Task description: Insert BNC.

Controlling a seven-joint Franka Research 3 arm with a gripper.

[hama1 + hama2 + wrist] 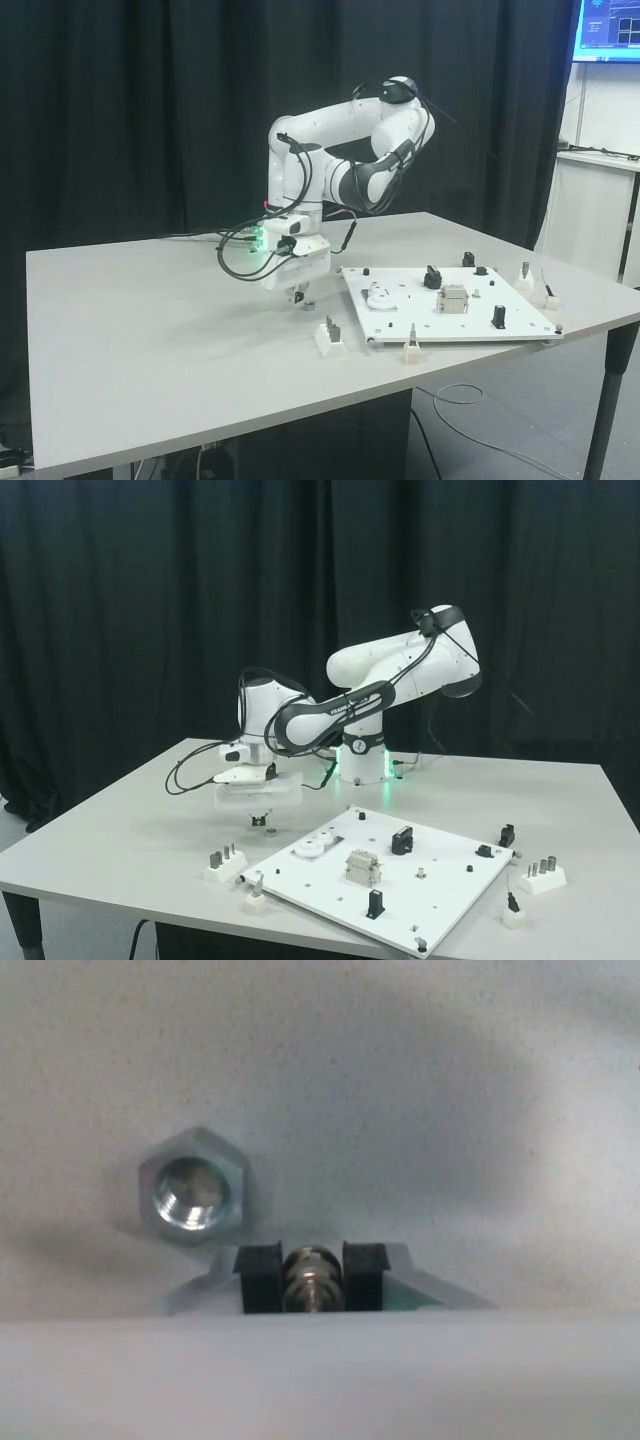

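Observation:
My gripper (312, 1282) is shut on a metal BNC connector (312, 1260), which stands upright between the two black fingers (258, 1275). It hangs low over the grey table (150, 320), just off the near-left edge of the white task board (520, 322). In the second room view the gripper (260, 818) hovers left of that board (330, 900). Beside the fingertips, a metal hex nut (193, 1195) with a threaded hole lies on the table, apart from the connector.
The board carries several fixtures, among them a round white part (378, 296), a grey block (453, 300) and black clips (433, 276). Small white holders (331, 340) (410, 350) stand at the board's front edge, others (543, 876) at its far side.

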